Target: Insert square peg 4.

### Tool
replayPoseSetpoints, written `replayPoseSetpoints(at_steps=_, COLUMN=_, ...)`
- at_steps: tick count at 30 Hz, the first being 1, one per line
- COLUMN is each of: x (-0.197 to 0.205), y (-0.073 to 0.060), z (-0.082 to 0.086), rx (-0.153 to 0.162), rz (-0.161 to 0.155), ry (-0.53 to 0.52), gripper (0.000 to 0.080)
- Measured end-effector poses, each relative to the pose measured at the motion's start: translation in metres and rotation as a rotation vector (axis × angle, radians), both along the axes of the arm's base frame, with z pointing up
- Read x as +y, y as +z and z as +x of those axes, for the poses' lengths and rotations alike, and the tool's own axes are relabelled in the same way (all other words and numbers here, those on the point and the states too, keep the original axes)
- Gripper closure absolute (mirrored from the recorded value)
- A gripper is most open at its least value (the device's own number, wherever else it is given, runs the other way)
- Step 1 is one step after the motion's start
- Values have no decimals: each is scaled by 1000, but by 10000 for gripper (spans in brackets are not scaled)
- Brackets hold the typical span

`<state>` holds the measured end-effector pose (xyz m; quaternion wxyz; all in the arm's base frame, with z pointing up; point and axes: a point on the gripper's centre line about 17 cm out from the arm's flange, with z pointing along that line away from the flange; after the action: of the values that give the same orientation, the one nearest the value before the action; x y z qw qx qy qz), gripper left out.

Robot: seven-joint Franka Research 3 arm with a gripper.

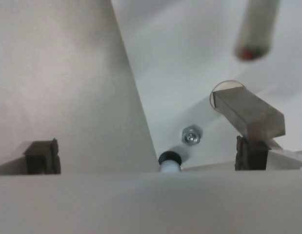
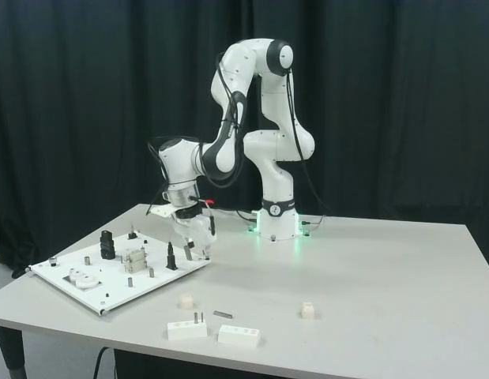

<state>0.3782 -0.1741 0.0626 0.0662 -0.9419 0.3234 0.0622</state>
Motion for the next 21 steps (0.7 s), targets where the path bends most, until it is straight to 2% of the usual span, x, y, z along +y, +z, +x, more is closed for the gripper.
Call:
replayPoseSetpoints(at_steps=12, x=3, y=9, z=4, rx=-13, rz=10, ry=3, gripper=3)
replayPoseSetpoints(at_steps=21, x=1, y=16, z=9, rx=-28, rz=4, ry=13, gripper=3)
